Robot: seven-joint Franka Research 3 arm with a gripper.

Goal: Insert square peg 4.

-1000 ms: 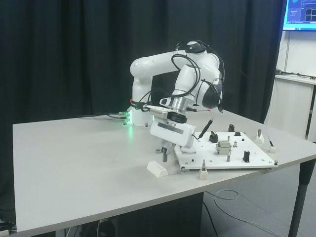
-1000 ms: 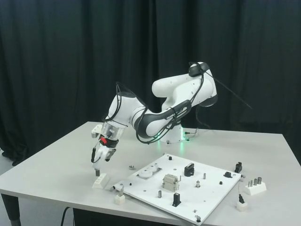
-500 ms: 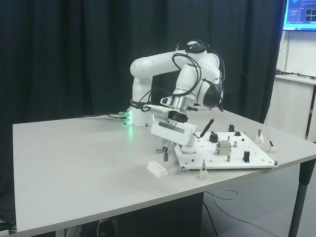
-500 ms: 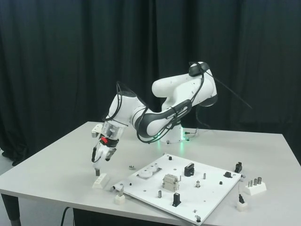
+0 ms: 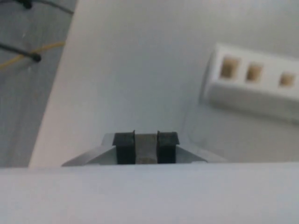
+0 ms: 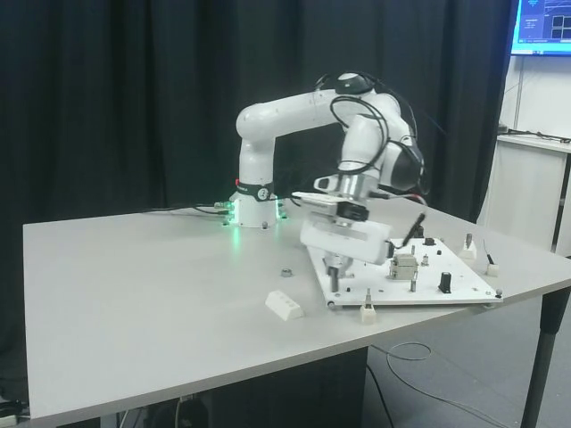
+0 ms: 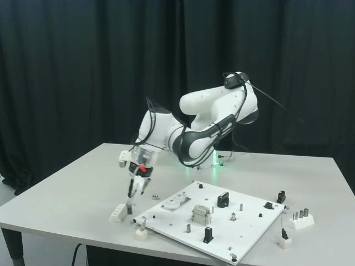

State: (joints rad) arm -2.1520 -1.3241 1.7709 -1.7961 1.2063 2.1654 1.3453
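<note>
My gripper (image 5: pixel 146 145) is shut on a small grey square peg (image 5: pixel 146 153), held between the two black pads (image 5: pixel 124 147). In the first room view the gripper (image 6: pixel 335 270) hangs low over the near left corner of the white board (image 6: pixel 406 283). The second room view shows the peg (image 7: pixel 129 209) just above the table, between the board (image 7: pixel 222 230) and a white peg holder (image 7: pixel 117 213). That holder (image 5: pixel 252 83) shows several empty square holes and lies on the table (image 6: pixel 134 285) beside the gripper.
The board carries several small fixtures, among them a grey block (image 6: pixel 403 266). A small white stand with an upright pin (image 6: pixel 366 310) sits at the table's front edge. A nut (image 7: pixel 156 195) lies left of the board. More white holders (image 7: pixel 299 220) stand at the right.
The arm has swung away from above the white holder toward the board, carrying the peg. The holder stays where it was, now without the peg over it.
</note>
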